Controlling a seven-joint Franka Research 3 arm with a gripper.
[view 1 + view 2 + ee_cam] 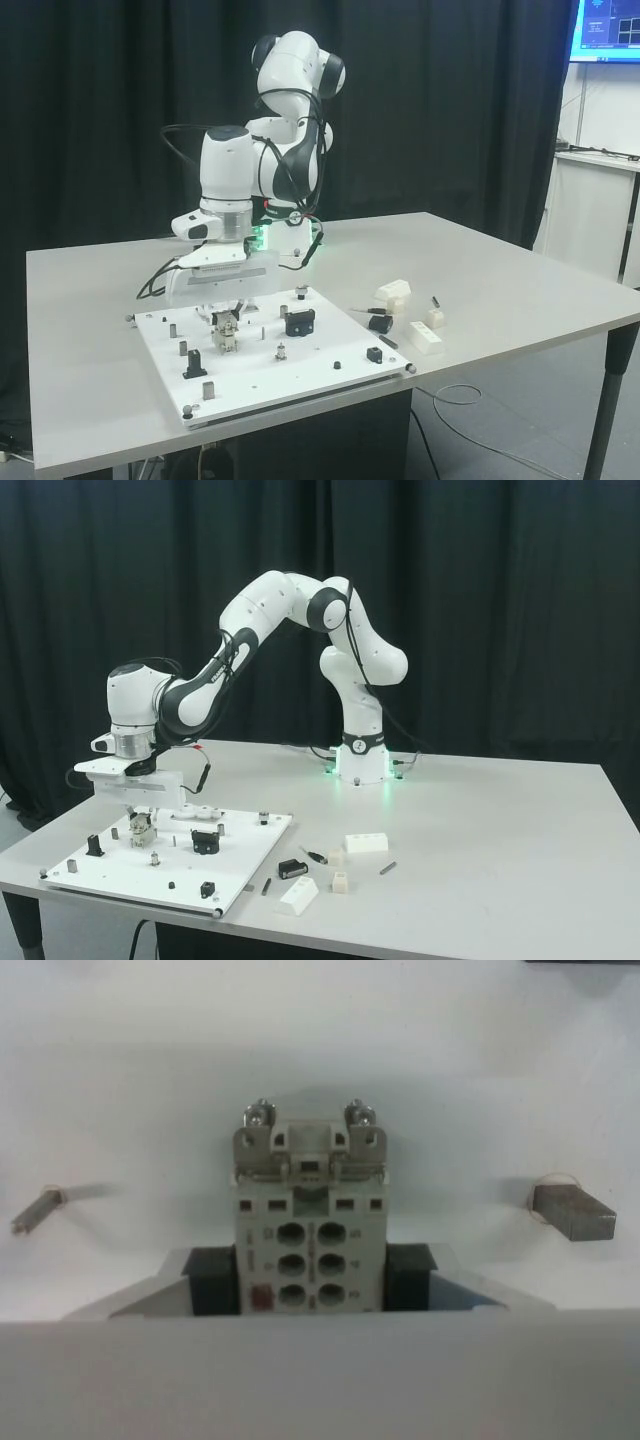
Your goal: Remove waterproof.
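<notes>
**End effector poised over the connector block before the waterproof part is gripped**

Nearest the wrist camera, the underside of the end effector (310,1305) fills the lower edge of the wrist view, with its two black fingers (212,1278) set apart on either side of the connector block (310,1225), close beside its flanks; whether the pads are touching it cannot be told. Nothing is shown clamped or lifted. The block, taken here to carry the waterproof part, is seen standing upright on the white board (300,375), directly beneath the end effector and between its fingers, with a metal clip (310,1145) at its far end. Two small grey pegs (572,1210) are seen on the board, well apart to either side.

The step in hand is judged to be the approach and alignment before the grasp. For the next move, closure on the block's sides and a straight lift would be called for. In the room views, the board is shown on the grey bench (500,260), with loose white pieces (366,842) lying beside it.
</notes>
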